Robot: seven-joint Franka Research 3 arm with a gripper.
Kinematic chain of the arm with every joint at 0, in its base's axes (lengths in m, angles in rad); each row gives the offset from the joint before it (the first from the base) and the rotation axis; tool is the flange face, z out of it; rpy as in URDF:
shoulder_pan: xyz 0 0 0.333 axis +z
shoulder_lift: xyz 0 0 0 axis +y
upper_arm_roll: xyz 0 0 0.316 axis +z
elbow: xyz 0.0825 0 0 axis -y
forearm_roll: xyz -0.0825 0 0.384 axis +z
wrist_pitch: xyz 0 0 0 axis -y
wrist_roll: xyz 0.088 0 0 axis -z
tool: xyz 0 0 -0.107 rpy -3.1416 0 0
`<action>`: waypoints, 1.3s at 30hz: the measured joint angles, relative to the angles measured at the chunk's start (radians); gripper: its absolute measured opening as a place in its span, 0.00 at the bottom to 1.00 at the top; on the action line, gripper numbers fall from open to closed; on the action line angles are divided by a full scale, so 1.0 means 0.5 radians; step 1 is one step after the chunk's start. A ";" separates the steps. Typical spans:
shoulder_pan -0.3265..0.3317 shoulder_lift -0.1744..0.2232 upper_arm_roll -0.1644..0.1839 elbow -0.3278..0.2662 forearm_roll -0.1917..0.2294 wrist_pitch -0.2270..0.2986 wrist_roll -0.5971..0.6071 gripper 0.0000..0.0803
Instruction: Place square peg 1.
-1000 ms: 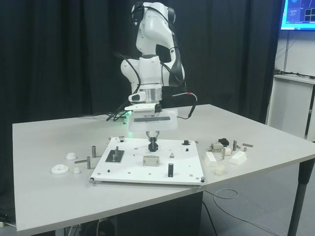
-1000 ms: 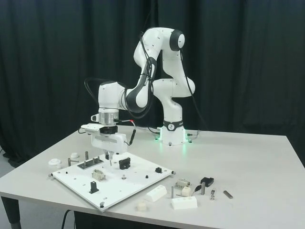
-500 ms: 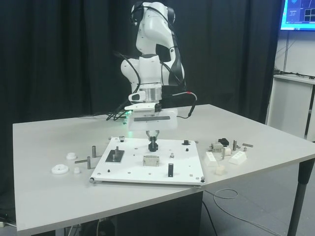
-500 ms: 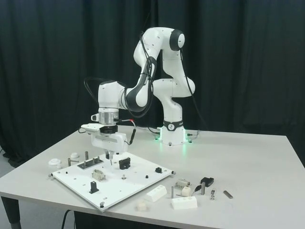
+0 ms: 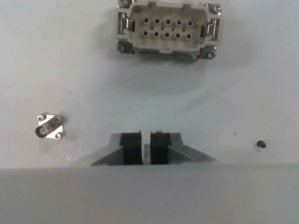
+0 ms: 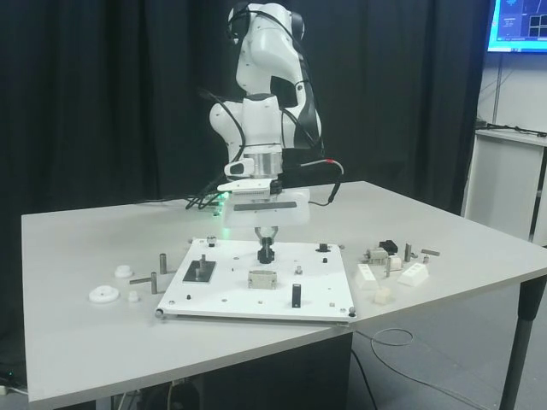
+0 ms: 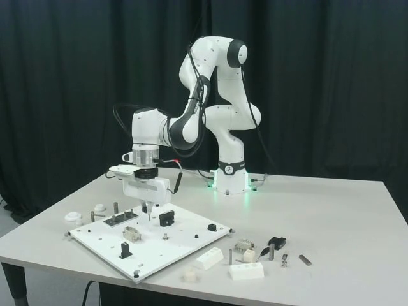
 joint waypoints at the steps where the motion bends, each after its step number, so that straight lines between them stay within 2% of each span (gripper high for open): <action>1: 0.000 0.000 0.000 0.000 0.000 0.000 0.000 0.04; 22: 0.031 -0.003 0.005 0.015 -0.032 -0.007 0.034 0.04; 29: 0.136 -0.030 0.013 0.015 -0.031 -0.056 0.074 0.04; 39: 0.367 -0.094 0.042 0.015 -0.031 -0.107 0.258 0.04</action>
